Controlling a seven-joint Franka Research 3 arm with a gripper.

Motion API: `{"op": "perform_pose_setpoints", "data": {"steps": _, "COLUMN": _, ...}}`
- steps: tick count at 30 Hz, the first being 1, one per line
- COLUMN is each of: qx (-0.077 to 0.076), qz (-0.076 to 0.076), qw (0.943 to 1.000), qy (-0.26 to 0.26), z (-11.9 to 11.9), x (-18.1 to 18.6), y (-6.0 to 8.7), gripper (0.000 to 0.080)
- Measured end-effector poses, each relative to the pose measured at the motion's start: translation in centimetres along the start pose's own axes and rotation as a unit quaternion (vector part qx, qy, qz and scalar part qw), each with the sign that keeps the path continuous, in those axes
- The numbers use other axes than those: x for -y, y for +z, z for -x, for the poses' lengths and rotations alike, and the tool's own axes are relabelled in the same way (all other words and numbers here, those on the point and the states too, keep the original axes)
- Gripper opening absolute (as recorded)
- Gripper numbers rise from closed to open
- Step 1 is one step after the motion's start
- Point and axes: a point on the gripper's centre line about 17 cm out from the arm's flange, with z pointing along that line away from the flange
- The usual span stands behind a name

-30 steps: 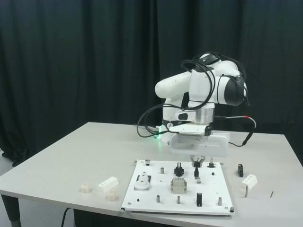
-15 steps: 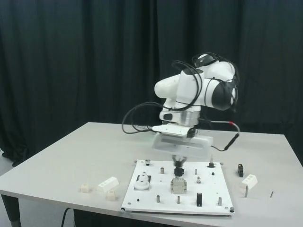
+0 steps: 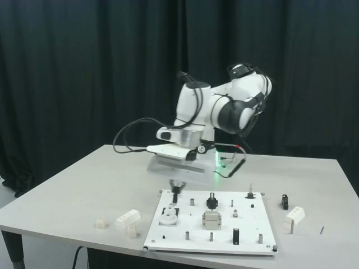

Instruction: Place USB.

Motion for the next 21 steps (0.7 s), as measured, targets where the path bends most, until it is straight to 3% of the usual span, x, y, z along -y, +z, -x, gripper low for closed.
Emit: {"op": "perform_pose_setpoints", "data": {"steps": 21, "qx": -0.008, "qz": -0.006, "qw": 0.9999, "qy": 0.008, "z": 5.0, "x": -8.5, "y": 5.5, "gripper": 0.0022}}
